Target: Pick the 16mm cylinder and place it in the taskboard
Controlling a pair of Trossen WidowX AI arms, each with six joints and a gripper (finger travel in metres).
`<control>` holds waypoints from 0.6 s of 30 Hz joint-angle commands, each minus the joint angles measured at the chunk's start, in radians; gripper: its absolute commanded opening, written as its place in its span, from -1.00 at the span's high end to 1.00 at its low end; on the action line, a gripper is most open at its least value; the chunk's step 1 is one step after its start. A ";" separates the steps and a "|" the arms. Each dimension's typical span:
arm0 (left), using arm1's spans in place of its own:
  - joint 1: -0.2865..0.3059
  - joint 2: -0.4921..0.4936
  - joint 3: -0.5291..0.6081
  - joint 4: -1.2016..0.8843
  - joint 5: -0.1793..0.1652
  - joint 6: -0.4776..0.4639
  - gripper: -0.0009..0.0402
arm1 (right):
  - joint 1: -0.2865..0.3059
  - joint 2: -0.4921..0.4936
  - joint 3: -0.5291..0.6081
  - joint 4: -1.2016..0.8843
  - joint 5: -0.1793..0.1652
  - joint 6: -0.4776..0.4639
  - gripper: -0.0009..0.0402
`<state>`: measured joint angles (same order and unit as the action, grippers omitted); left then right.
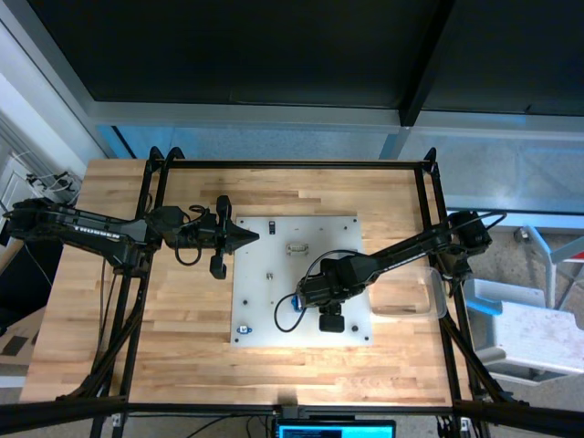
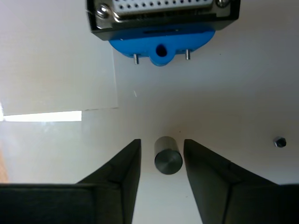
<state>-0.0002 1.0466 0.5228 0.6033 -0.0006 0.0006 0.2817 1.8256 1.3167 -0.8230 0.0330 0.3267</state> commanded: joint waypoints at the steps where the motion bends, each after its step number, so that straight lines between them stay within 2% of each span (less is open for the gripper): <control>1: 0.000 0.000 0.000 0.000 0.000 0.000 0.96 | 0.000 -0.015 0.000 -0.014 0.001 0.000 0.20; 5: 0.000 0.000 0.000 0.000 0.000 0.000 0.96 | 0.000 -0.036 0.000 -0.035 0.001 -0.003 0.14; 18: 0.000 0.000 0.000 0.000 0.000 0.000 0.96 | 0.000 -0.166 0.000 -0.144 0.001 -0.003 0.14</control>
<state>-0.0002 1.0466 0.5228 0.6033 -0.0006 0.0006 0.2817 1.6718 1.3167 -0.9585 0.0338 0.3237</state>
